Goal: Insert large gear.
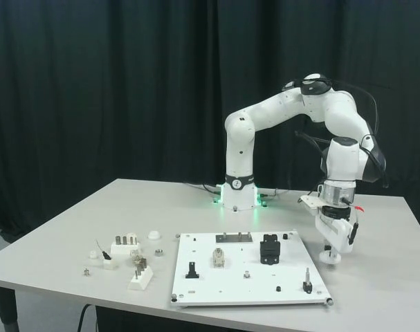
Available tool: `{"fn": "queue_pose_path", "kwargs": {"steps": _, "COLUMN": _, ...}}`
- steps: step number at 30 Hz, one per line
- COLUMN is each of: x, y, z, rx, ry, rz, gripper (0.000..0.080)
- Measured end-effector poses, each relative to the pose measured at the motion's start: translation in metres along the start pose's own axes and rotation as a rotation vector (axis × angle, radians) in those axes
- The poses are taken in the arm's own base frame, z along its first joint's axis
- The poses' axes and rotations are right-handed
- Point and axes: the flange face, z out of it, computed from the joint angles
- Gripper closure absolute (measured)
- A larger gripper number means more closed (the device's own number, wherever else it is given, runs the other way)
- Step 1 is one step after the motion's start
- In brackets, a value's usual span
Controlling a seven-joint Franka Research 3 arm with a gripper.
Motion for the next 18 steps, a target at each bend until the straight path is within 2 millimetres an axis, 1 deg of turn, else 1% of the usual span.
{"fn": "queue_pose_path", "kwargs": {"steps": 9, "x": 0.0, "y": -0.005, "z": -0.013, "rx": -0.02, "ry": 0.0, "rz": 0.0, "gripper": 0.0475}}
{"fn": "queue_pose_path", "kwargs": {"steps": 18, "x": -0.002, "y": -0.006, "z": -0.017, "rx": -0.023, "ry": 0.004, "rz": -0.005, "gripper": 0.0475}}
